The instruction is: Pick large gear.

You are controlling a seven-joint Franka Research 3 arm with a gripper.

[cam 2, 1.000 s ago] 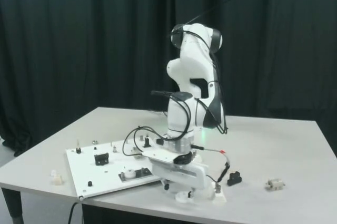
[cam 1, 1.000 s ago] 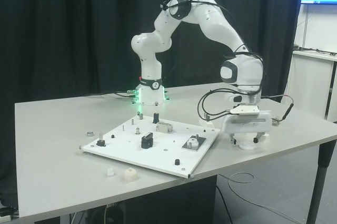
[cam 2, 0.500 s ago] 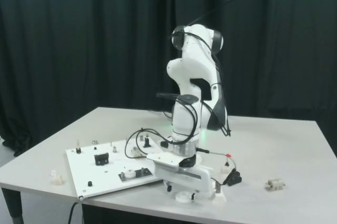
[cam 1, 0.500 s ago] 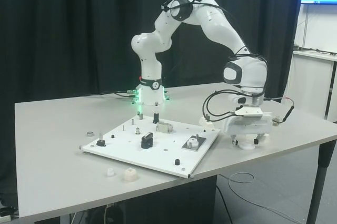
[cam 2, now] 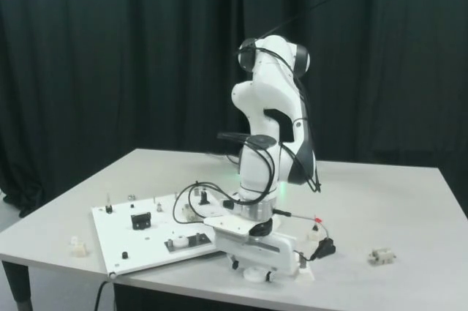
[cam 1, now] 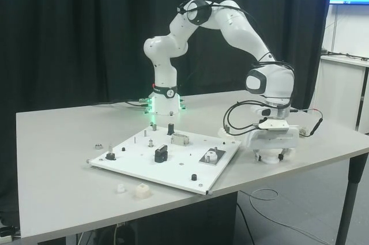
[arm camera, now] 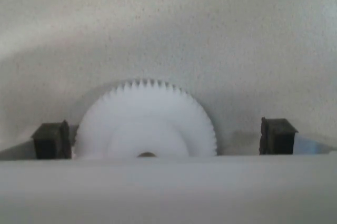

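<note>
The large gear [arm camera: 146,124] is a white toothed disc with a small centre hole, lying flat on the grey table. In the wrist view my gripper [arm camera: 164,138] is open and straddles it. One black fingertip [arm camera: 51,140] stands close against the gear's rim; the other fingertip [arm camera: 277,136] is well apart from it. In the first room view the gripper [cam 1: 270,154] is down at table level over the gear [cam 1: 268,159], beside the board's near right corner. The second room view shows the gripper [cam 2: 254,267] low over the gear [cam 2: 254,274], near the table's front edge.
A white assembly board [cam 1: 138,167] with pegs and small black and grey parts lies beside the gripper. Two small white parts [cam 1: 141,191] sit off the board near the table's front edge. A black part [cam 2: 325,247] and a small grey part [cam 2: 381,256] lie beyond the hand.
The hand has shifted a little sideways along the table and sunk lower round the gear. The gear has stayed where it was.
</note>
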